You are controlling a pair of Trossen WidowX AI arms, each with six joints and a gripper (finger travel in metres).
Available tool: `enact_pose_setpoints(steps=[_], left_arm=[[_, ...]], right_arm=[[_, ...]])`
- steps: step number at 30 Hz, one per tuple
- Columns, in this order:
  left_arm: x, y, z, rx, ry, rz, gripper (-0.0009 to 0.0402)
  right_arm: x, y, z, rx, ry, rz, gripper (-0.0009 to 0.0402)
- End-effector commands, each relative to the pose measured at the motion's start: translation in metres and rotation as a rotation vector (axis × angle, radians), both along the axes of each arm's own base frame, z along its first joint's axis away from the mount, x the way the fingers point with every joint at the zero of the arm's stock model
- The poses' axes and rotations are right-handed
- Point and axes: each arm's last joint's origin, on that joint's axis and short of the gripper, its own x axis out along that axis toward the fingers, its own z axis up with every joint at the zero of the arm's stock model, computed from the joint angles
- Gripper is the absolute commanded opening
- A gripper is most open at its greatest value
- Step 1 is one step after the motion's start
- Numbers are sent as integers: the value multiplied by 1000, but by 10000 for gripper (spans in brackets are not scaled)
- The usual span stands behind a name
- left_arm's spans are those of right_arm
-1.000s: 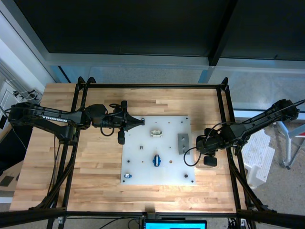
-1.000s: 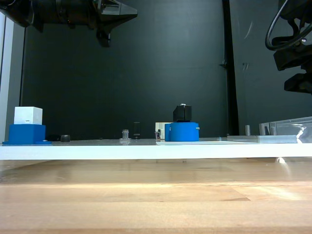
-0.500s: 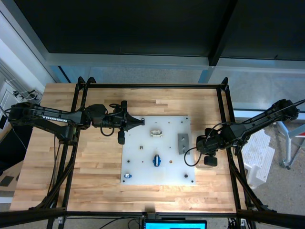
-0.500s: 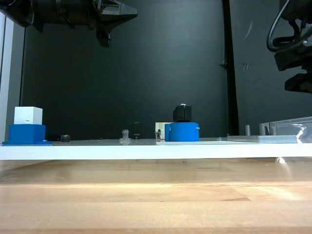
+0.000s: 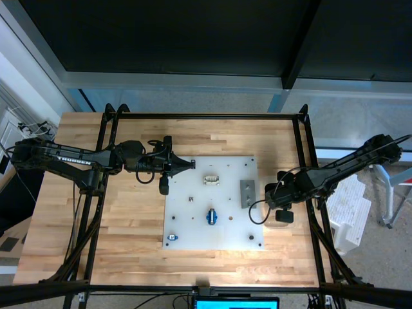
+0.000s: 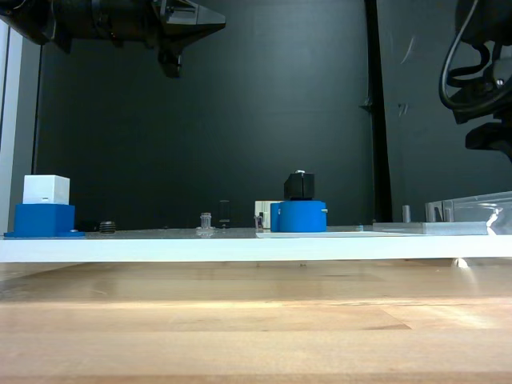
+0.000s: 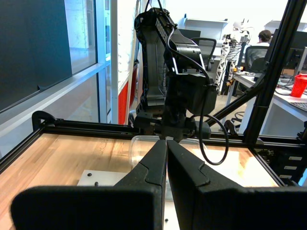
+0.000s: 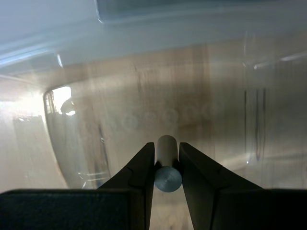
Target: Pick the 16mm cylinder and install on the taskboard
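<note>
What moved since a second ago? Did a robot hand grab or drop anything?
Only the right arm moved, and just a tiny bit, toward the taskboard. The right gripper is beside the board's right edge, shut on the 16mm cylinder. I can't see anything newly grabbed or dropped. The left gripper stayed shut, high over the board's far left part. The parts on the board stayed put.
</note>
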Motion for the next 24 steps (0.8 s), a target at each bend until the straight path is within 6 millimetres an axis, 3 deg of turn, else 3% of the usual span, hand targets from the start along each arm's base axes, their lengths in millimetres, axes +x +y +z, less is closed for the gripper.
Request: enact_pose_setpoints(steps=[1, 14, 24], left_arm=[[0, 0, 0, 0, -1, 0, 0], [0, 0, 0, 0, 0, 0, 0], [0, 0, 0, 0, -1, 0, 0]], right_arm=[[3, 1, 3, -1, 2, 13, 0], [11, 4, 46, 5, -23, 21, 0], [17, 7, 67, 7, -29, 26, 0]])
